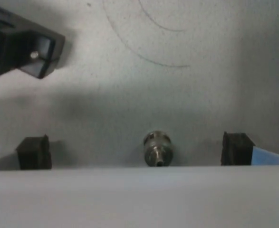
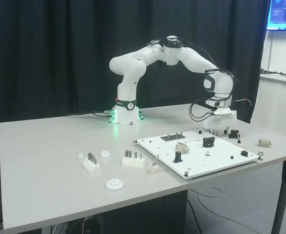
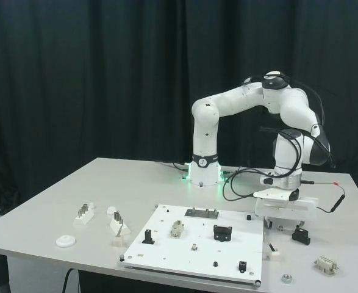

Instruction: Pick BNC.

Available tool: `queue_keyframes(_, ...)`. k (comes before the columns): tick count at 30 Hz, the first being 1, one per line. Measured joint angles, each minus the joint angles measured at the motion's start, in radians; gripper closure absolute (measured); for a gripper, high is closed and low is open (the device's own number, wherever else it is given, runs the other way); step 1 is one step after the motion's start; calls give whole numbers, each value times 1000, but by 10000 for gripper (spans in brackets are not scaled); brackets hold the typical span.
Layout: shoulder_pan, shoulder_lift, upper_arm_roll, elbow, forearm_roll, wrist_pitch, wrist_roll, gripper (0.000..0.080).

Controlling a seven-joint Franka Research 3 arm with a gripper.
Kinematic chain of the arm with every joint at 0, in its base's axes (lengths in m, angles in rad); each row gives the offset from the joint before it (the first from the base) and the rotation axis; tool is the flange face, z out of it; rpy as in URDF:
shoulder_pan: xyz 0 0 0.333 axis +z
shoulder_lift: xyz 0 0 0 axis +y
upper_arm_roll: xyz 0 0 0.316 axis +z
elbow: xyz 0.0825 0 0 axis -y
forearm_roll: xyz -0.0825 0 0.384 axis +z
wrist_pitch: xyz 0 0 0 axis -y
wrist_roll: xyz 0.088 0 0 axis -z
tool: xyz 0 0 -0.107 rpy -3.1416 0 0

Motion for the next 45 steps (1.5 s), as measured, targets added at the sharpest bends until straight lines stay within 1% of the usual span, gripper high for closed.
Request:
queue_keyframes(8, -3, 0, 10, 0, 5, 13, 12, 3)
queue_keyframes(9, -3, 0, 11, 0, 5, 13, 12, 104)
queue_keyframes(14, -5, 0, 15, 0, 5, 16, 14, 104)
queue_keyframes(15, -5, 0, 16, 0, 6, 17, 14, 300)
queue_keyframes(19, -5, 0, 16, 0, 6, 17, 14, 300)
queue_keyframes(20, -6, 0, 16, 0, 6, 17, 14, 484)
queue_keyframes(26, -6, 0, 15, -1, 6, 17, 14, 484)
queue_keyframes(27, -6, 0, 15, -1, 6, 17, 14, 676)
queue_keyframes(34, -11, 0, 12, -1, 5, 28, 14, 676)
queue_keyframes(45, -12, -6, -17, -2, -15, 29, 14, 678)
